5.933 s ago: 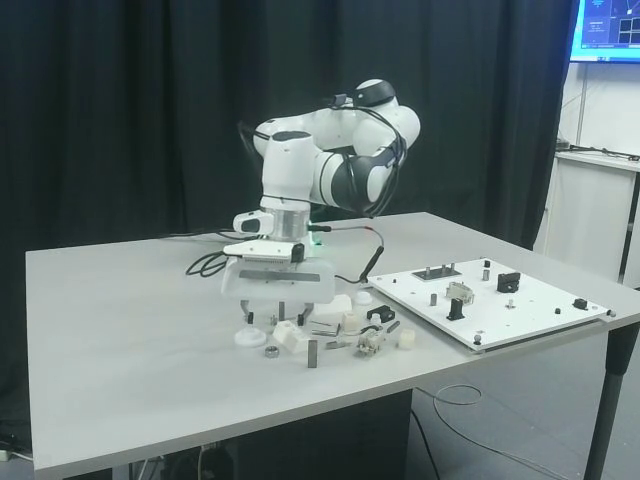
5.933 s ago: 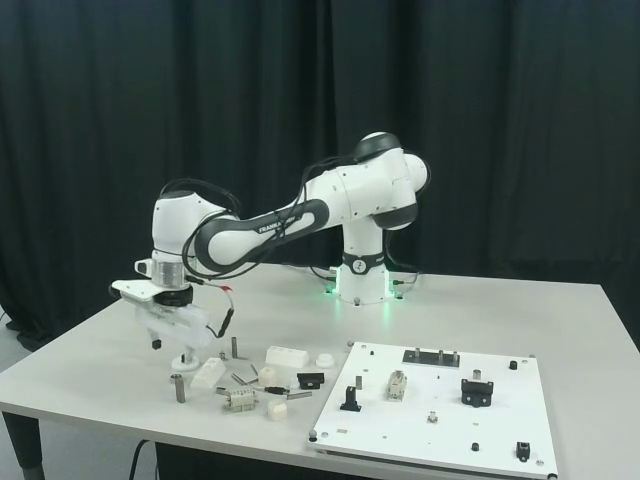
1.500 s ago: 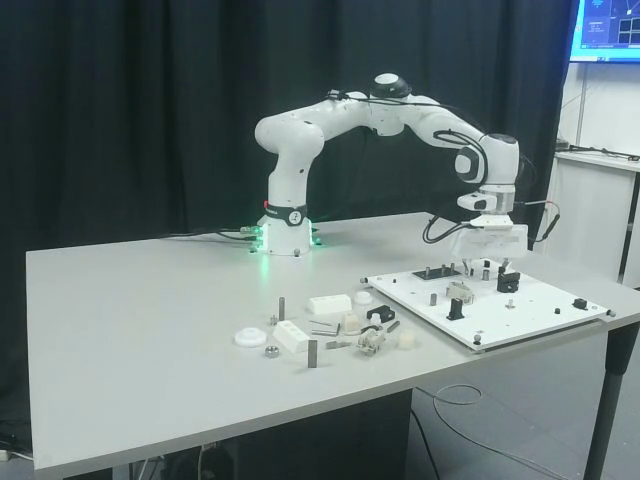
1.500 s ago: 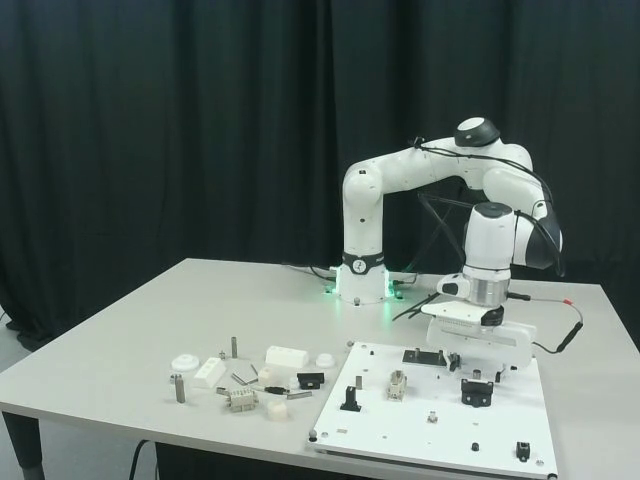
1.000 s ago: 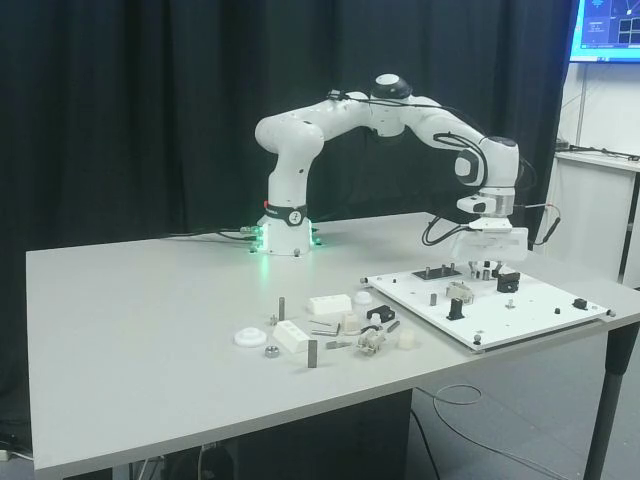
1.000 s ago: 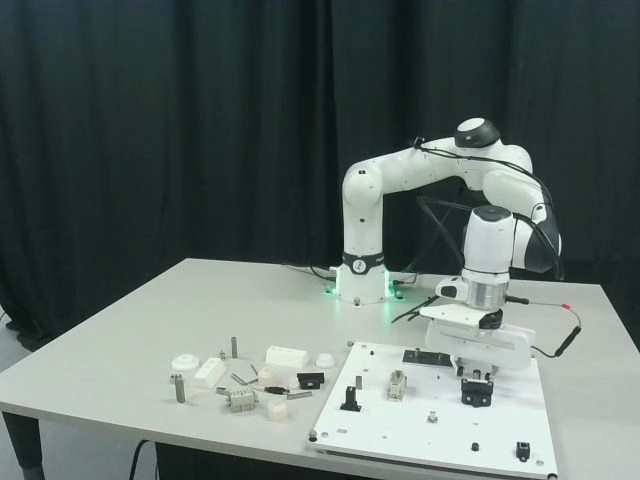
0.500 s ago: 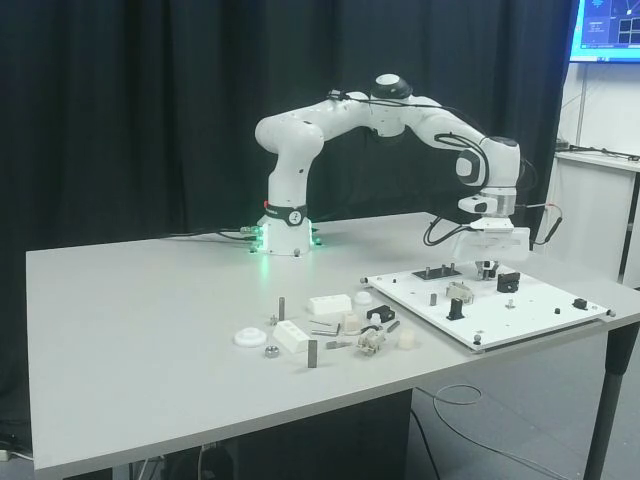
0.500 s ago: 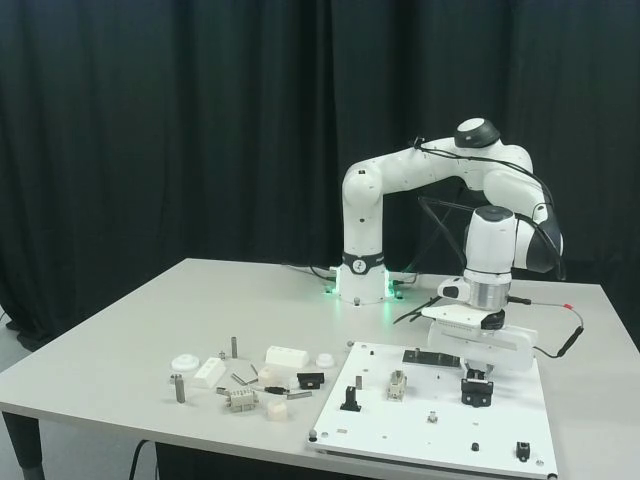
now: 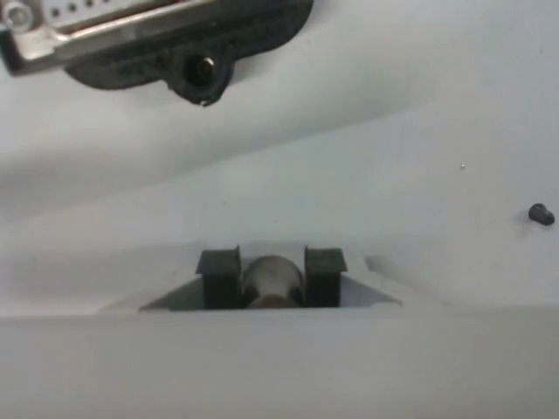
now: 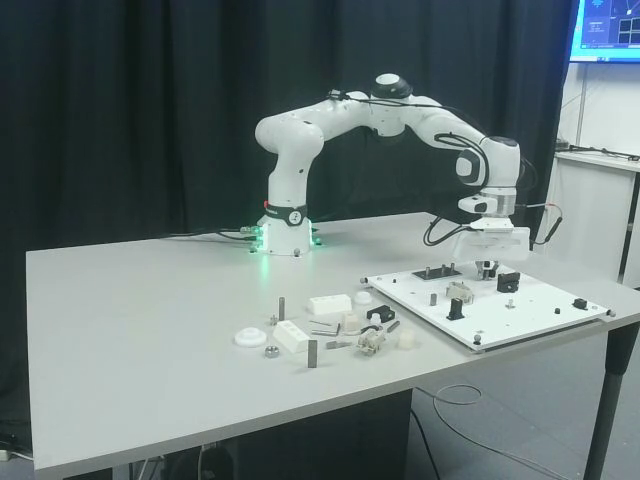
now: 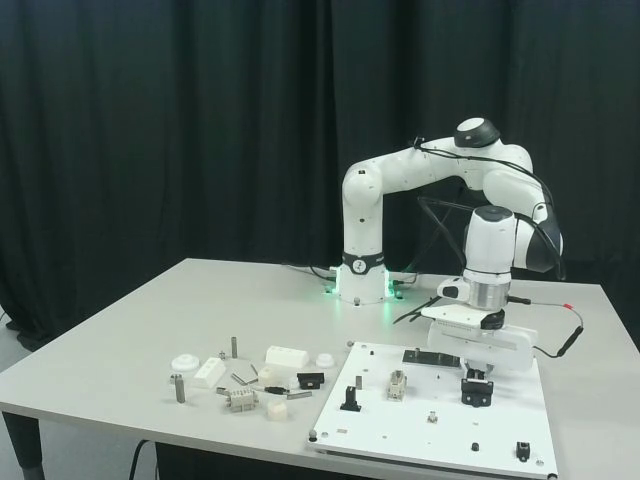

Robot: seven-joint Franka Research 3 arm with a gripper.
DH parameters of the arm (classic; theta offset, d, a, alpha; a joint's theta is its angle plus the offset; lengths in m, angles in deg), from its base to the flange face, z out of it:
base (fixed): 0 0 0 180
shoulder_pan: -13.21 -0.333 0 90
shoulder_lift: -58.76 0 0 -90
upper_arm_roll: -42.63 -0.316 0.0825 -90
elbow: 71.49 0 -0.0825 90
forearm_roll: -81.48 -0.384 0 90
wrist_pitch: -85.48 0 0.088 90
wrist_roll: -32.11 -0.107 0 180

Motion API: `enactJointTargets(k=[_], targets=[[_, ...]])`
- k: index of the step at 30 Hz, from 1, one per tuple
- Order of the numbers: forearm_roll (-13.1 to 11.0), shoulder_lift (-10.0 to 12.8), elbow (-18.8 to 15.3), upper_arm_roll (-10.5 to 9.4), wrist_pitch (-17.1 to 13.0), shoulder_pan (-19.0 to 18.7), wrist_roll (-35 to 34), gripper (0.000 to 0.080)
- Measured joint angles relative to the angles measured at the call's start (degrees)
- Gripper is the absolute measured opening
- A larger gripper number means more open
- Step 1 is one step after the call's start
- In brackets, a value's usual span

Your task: Remove round peg 4.

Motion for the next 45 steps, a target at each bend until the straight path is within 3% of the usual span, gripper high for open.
enactJointTargets(k=[45], targets=[[1.3, -0.9, 0.9, 0.34, 1.8, 1.0, -0.9, 0.0152]])
